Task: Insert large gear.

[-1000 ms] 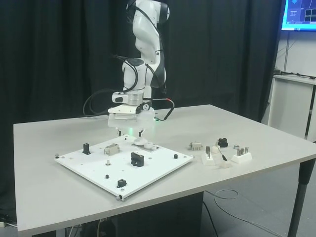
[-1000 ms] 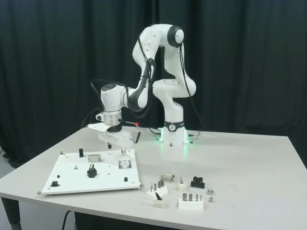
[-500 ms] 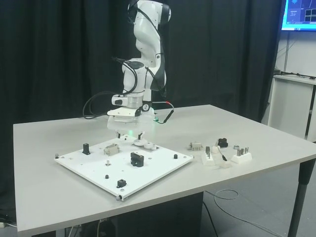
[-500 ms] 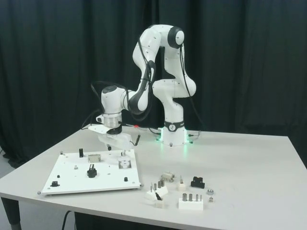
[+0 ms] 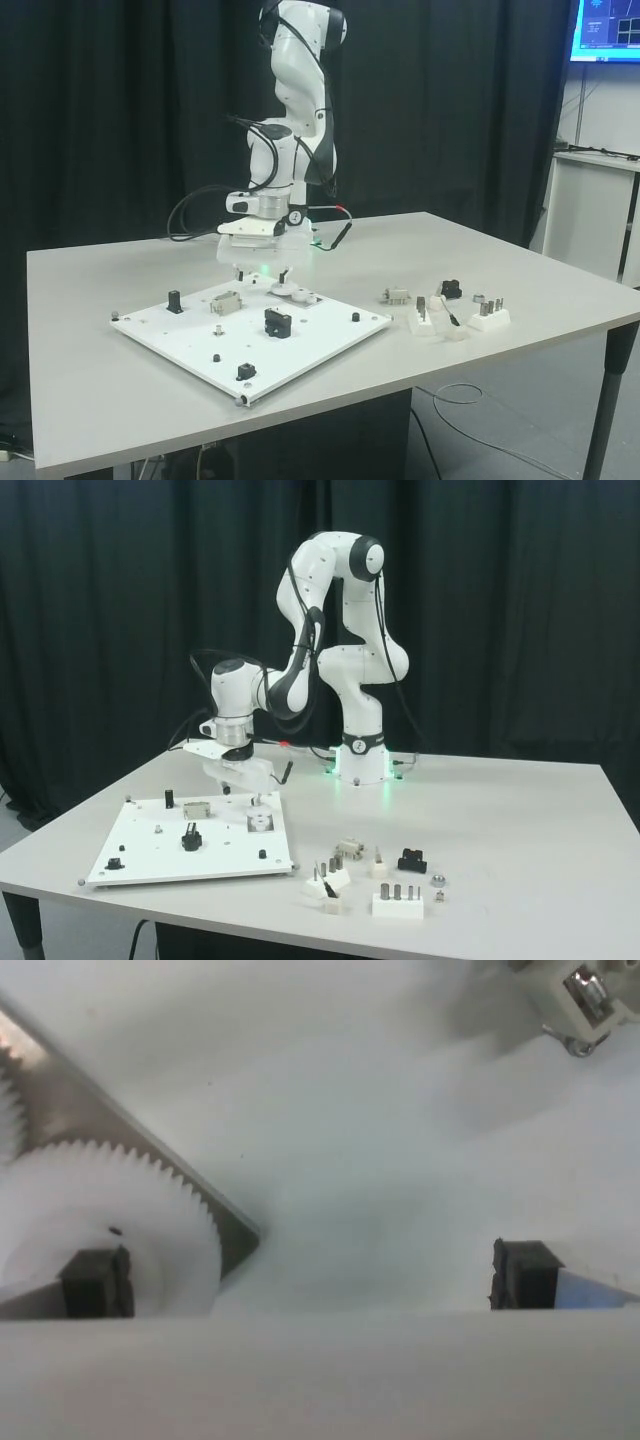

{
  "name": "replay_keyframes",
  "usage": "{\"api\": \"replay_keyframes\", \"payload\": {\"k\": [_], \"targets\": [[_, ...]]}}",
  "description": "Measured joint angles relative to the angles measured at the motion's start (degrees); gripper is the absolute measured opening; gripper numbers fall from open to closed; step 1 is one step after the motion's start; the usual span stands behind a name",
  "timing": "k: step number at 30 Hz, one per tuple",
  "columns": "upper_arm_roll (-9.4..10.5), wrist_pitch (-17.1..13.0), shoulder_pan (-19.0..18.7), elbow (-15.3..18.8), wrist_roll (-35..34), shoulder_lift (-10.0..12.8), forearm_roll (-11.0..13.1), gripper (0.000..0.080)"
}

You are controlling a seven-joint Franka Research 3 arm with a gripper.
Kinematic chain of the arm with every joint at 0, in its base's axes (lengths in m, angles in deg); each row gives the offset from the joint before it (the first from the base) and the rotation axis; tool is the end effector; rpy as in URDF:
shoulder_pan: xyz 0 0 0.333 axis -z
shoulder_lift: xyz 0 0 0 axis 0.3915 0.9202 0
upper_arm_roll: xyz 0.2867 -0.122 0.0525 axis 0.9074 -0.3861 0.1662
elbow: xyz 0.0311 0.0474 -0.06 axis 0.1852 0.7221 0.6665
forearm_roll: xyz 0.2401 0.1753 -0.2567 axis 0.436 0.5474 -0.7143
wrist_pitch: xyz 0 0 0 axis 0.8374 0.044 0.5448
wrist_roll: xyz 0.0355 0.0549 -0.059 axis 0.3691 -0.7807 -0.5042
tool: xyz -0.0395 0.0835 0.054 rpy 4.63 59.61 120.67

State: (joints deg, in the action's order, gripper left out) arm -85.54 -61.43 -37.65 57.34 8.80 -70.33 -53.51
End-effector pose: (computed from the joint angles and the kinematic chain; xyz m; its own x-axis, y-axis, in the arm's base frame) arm 0.3994 -0.2275 0.2264 0.4380 -0.8988 -0.0170 -0.8913 -0.4366 0.1224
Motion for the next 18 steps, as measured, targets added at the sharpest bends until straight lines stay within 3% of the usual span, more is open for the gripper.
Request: {"api": "replay_keyframes", "payload": {"k": [18], "targets": [[-0.11,-1.3,0.0,0.1,3.7,1.1,3.3,0.0800]]}}
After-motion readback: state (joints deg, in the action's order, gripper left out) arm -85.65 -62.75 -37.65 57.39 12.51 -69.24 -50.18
